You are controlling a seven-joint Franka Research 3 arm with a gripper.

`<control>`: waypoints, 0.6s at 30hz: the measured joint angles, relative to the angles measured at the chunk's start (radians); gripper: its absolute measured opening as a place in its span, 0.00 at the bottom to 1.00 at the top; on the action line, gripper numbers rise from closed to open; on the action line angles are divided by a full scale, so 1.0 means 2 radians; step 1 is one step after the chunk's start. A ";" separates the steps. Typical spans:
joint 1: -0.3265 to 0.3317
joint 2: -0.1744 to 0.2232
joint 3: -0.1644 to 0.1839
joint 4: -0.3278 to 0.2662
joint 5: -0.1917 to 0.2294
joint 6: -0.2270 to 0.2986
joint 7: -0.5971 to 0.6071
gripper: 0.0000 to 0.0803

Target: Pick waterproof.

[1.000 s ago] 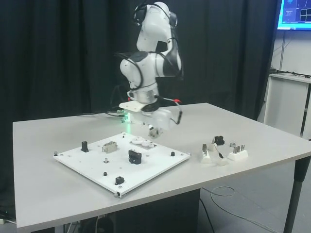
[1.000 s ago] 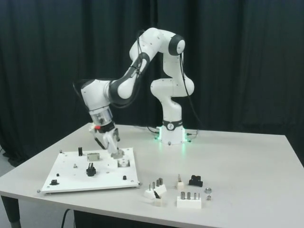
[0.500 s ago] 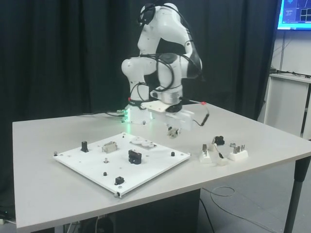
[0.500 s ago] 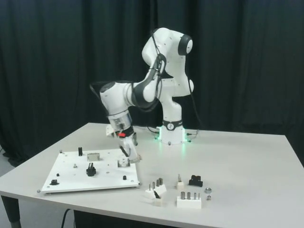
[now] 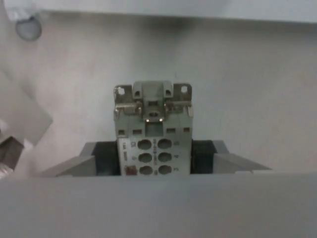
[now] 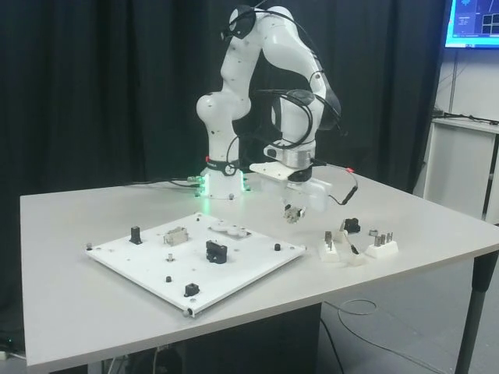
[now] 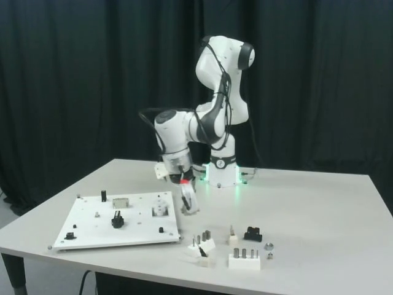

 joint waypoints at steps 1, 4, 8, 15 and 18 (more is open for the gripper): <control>0.000 -0.002 0.003 -0.003 -0.003 0.004 0.003 0.38; 0.000 -0.007 0.012 -0.010 -0.009 0.014 0.011 0.38; 0.000 -0.013 0.019 -0.019 -0.017 0.026 0.020 0.38; 0.000 -0.020 0.026 -0.029 -0.026 0.038 0.030 0.38; 0.000 -0.023 0.028 -0.033 -0.029 0.043 0.032 0.38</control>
